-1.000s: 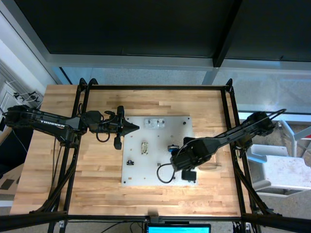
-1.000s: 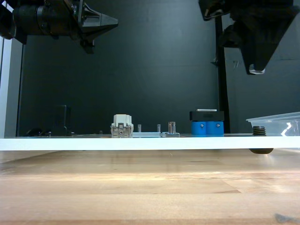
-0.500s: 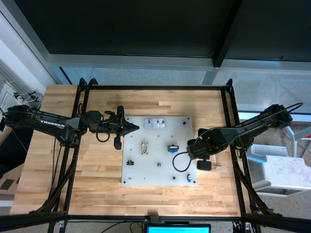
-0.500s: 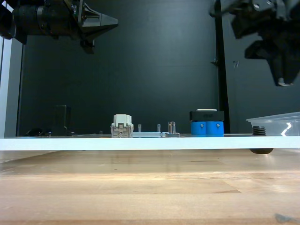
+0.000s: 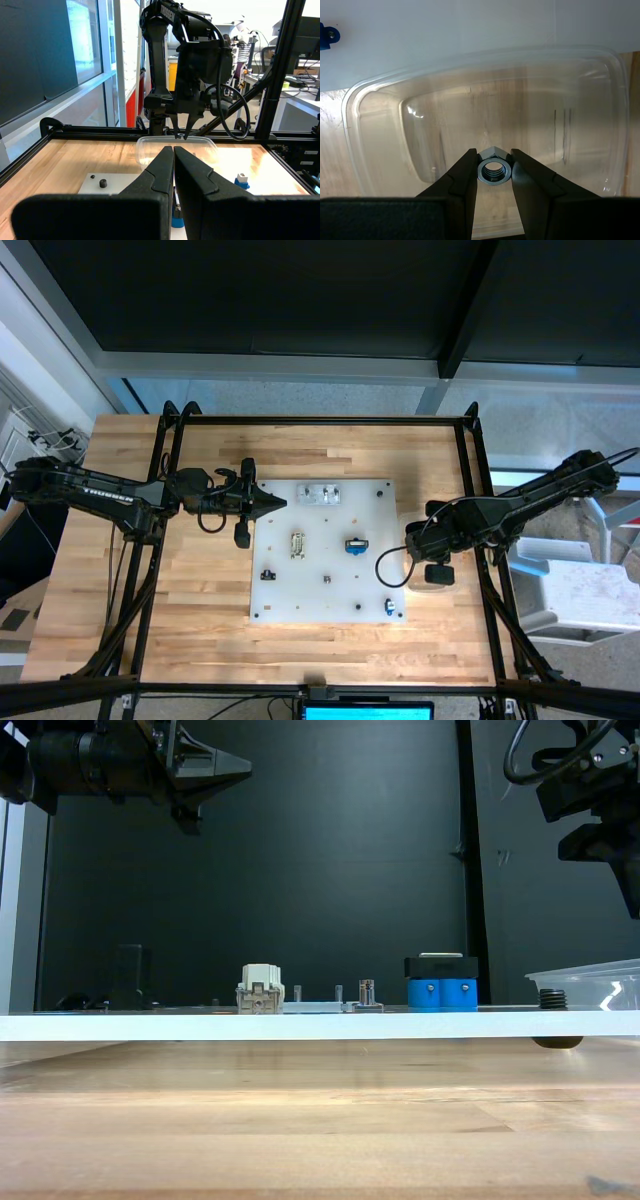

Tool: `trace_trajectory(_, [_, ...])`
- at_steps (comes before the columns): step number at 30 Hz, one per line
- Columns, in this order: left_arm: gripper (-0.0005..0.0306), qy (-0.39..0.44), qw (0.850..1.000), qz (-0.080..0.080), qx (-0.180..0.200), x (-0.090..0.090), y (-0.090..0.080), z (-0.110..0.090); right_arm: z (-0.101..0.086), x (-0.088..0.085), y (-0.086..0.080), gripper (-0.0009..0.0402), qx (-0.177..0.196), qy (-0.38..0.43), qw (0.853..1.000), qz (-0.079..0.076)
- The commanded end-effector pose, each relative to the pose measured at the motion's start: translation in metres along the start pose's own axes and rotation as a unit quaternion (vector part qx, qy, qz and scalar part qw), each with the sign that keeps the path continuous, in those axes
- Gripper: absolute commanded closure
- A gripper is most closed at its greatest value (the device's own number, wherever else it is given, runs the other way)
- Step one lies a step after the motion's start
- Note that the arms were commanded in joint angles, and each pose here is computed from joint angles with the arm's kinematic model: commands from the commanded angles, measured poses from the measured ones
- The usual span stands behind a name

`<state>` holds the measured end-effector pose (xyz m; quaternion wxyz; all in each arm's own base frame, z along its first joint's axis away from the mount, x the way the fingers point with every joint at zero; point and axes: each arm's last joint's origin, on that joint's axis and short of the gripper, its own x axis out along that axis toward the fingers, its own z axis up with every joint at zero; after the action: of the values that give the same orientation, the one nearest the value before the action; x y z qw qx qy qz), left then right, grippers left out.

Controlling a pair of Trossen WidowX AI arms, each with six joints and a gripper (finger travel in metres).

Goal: Unfasten the M12 fastener and place in the container

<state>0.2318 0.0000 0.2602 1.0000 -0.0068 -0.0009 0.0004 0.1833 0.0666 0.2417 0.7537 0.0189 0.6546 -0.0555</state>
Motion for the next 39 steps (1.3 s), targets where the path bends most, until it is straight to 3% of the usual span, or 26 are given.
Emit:
trace_trajectory(1, [0.0300,0.000,1.000,0.000,0.000,0.0000,0.0000,0.0000,0.0001,0.0010,0.0009,0.0381,0.000,0.005,1.000,0.007])
trace_trajectory(3, [0.0300,0.000,1.000,0.000,0.000,0.0000,0.0001,0.0000,-0.0001,0.0010,0.0012,0.0360,0.000,0.008,1.000,0.012])
trace_trajectory(11, [0.0300,0.000,1.000,0.000,0.000,0.0000,0.0000,0.0000,-0.0001,0.0009,0.0009,0.0264,-0.001,0.007,1.000,0.010])
trace_trajectory(17, [0.0300,0.000,1.000,0.000,0.000,0.0000,0.0001,0.0000,-0.0001,0.0009,0.0010,0.0220,0.000,0.007,1.000,0.010])
trace_trajectory(39, [0.0300,0.000,1.000,0.000,0.000,0.0000,0.0000,0.0000,0.0001,0.0009,0.0011,0.0205,-0.001,0.006,1.000,0.011])
